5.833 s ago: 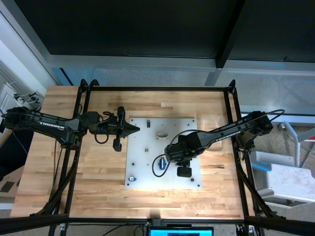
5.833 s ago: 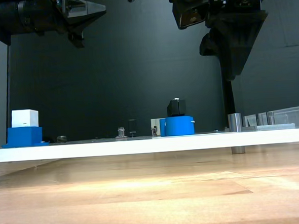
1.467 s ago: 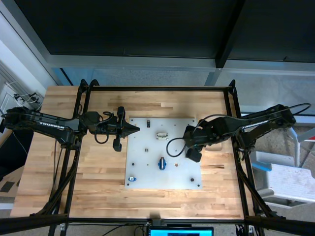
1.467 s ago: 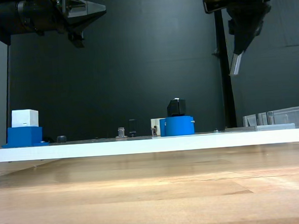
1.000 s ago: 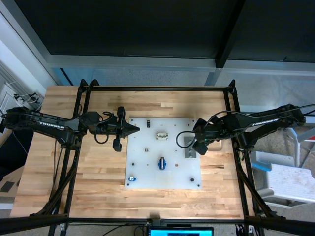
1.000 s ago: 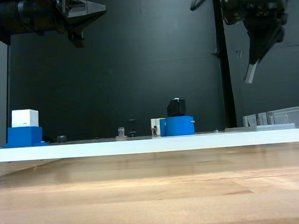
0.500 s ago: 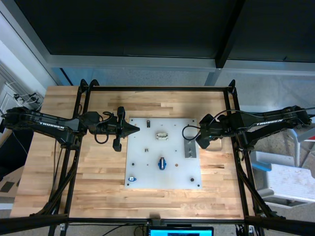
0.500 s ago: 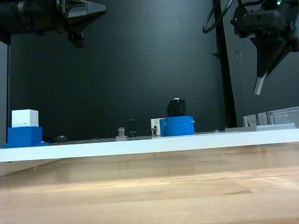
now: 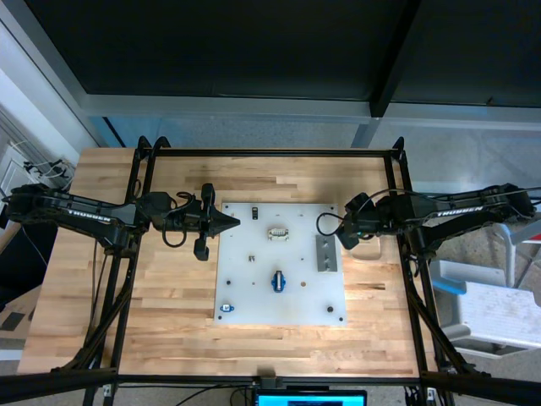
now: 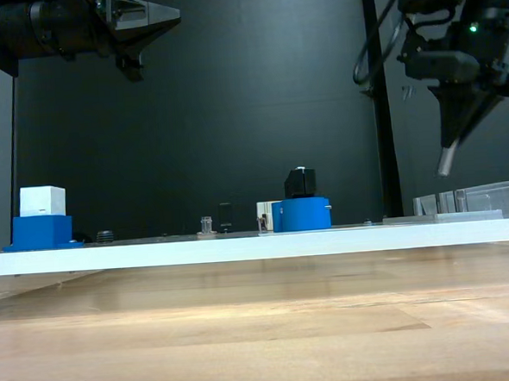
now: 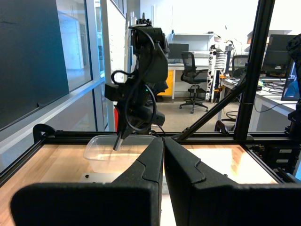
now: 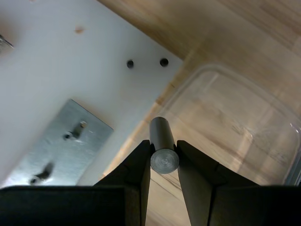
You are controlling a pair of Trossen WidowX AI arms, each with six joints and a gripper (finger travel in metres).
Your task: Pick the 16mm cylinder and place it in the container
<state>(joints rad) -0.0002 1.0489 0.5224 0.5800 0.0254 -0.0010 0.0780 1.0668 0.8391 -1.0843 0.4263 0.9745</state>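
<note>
My right gripper [image 12: 163, 151] is shut on the 16mm cylinder [image 12: 162, 146], a short silvery-grey peg that points down from between the fingers. In the low view the cylinder [image 10: 447, 159] hangs in the air just above the container [image 10: 488, 195]. The container [image 12: 230, 122] is a clear tub on the wood beside the white board's right edge. From above, my right gripper [image 9: 349, 236] covers most of it. My left gripper [image 9: 235, 222] hovers at the board's left edge, shut and empty. Its wrist view looks across at the cylinder [image 11: 118, 141] over the container [image 11: 110, 151].
The white board [image 9: 254, 296] carries a blue upright part [image 9: 277, 281], a grey rectangular block [image 9: 326, 252] next to the container, and small fittings. A blue base with a white cube [image 10: 40, 222] stands at the left. A black frame [image 9: 270, 153] surrounds the table.
My right gripper has carried the cylinder rightward off the board and a little lower, to above the container. The left arm has not moved.
</note>
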